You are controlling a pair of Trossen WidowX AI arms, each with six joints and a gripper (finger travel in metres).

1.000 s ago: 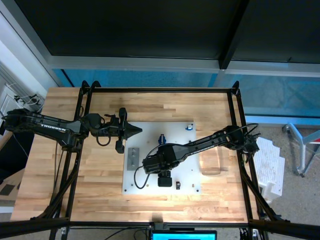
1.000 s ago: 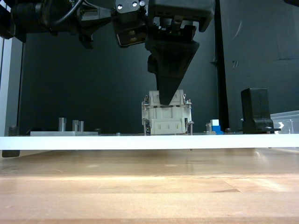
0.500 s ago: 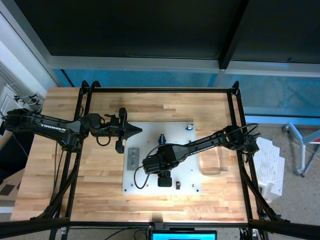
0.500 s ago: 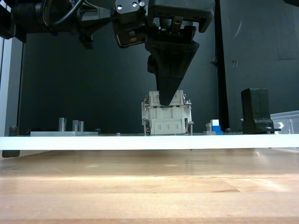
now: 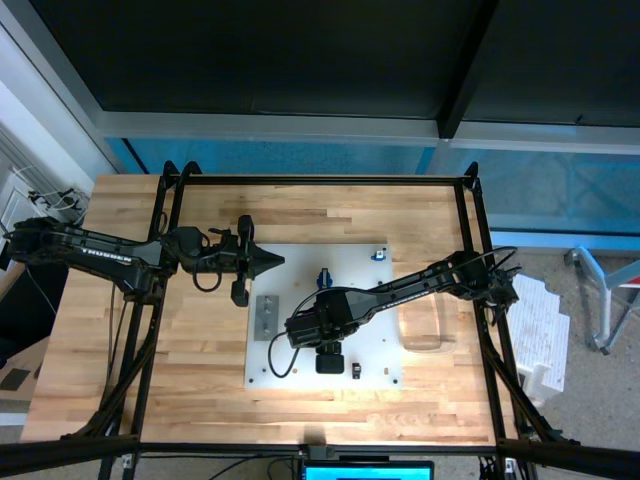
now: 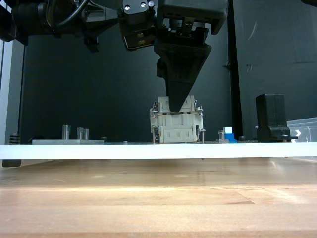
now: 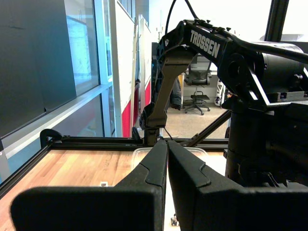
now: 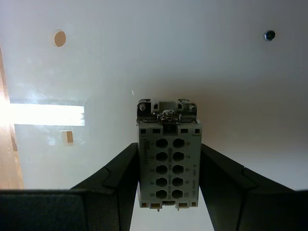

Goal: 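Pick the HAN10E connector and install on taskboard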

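Right gripper [image 8: 169, 155], black and pointing straight down, squeezes the HAN10E connector [image 8: 169, 163], a small beige-grey plastic block with two rows of little dark round holes. One black finger [image 8: 120, 168] presses on each long side of the block. In the low view the connector [image 6: 177, 127] stands upright with its bottom on the taskboard [image 6: 124, 150], a big flat white plate. It is near the middle of the plate, and the right gripper [image 6: 178, 101] holds it by its top part.

The white plate lies on the light wooden surface [image 5: 180, 350]. On the plate, a long grey metal block [image 5: 267, 315] sits to the left of the connector. A small blue knob [image 5: 324, 277] sits on the far side. A clear plastic tray [image 5: 425, 325] rests on the wood just beside the plate's right edge.

The left gripper [image 5: 272, 261] hangs in the air over the plate's far left corner. It is well apart from the connector. Its two black fingers [image 7: 156, 159] are pressed together with nothing between them.
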